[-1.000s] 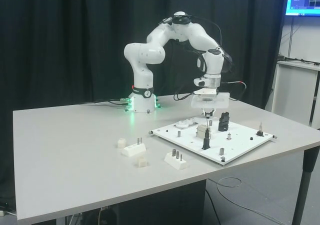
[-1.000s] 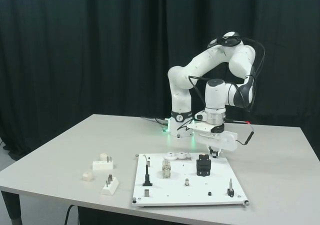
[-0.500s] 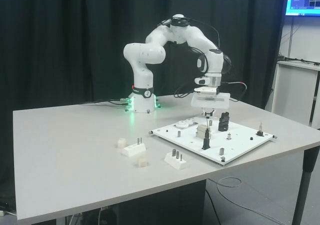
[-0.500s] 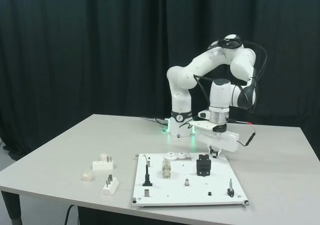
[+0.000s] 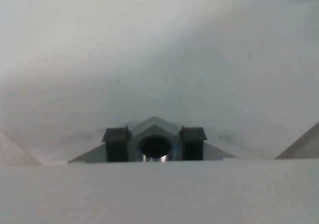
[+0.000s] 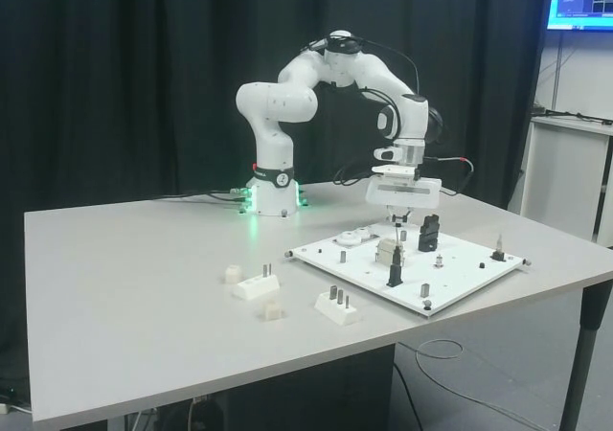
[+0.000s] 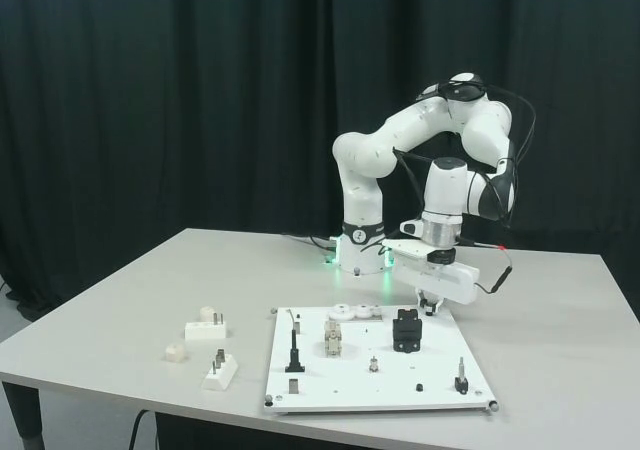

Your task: Insert bolt 4.

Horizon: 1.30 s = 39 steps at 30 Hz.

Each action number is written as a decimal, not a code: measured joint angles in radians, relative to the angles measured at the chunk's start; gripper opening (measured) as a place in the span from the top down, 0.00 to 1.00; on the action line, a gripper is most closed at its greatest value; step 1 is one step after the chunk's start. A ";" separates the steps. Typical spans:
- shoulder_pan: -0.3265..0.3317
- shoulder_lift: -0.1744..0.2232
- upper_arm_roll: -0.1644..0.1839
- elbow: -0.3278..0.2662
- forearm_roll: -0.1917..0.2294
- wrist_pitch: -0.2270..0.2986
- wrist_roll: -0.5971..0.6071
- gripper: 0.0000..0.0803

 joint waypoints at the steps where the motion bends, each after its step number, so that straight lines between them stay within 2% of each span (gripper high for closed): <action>1: 0.000 0.000 0.000 0.000 0.000 0.000 0.002 0.72; 17: -0.010 0.008 -0.004 -0.004 0.019 -0.008 0.045 0.72; 39: -0.036 0.014 -0.015 -0.004 0.047 -0.047 0.002 0.72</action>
